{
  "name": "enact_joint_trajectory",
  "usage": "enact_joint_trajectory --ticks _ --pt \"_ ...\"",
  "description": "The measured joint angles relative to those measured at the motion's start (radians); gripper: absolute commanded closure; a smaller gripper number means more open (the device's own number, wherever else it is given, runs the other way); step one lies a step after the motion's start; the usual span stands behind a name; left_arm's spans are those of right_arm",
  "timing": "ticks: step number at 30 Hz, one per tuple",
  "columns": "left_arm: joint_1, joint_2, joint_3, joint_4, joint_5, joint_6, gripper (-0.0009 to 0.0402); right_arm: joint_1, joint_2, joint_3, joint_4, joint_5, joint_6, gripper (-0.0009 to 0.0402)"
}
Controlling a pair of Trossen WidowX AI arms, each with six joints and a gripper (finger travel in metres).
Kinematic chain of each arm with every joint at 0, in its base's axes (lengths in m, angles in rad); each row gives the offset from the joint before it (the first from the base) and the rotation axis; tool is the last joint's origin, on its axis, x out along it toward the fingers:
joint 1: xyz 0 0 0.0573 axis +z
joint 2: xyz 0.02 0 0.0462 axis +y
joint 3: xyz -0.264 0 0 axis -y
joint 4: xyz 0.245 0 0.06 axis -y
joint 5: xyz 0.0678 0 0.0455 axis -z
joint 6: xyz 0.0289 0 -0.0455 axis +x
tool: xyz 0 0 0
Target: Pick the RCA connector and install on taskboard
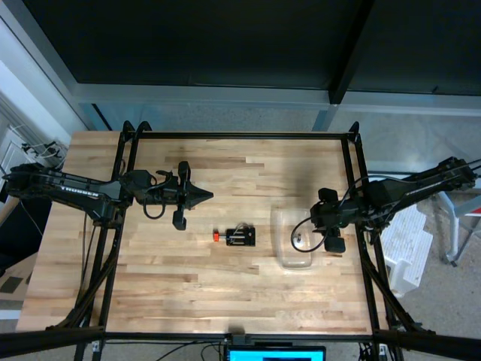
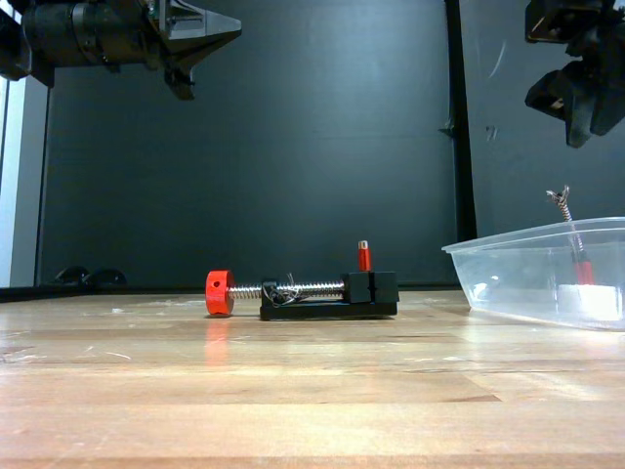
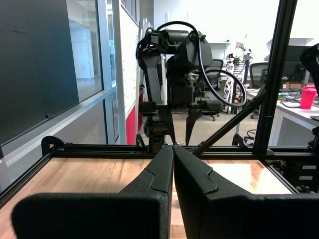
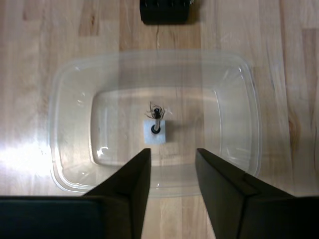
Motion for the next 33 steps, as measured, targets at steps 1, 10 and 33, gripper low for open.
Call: enact_joint_trajectory --ticks 1,10,33 --pt "0.000 0.000 0.000 0.000 0.000 0.000 0.0393 0.001 0.008 0.000 -0.003 0.000 0.000 0.0243" --pt "0.000 0.000 0.000 0.000 0.000 0.000 0.0393 0.008 0.079 0.000 0.022 0.011 -0.002 0.0244" --pt "0.000 0.000 0.000 0.000 0.000 0.000 0.0393 0.052 0.174 -0.116 0.192 0.038 0.016 0.0240"
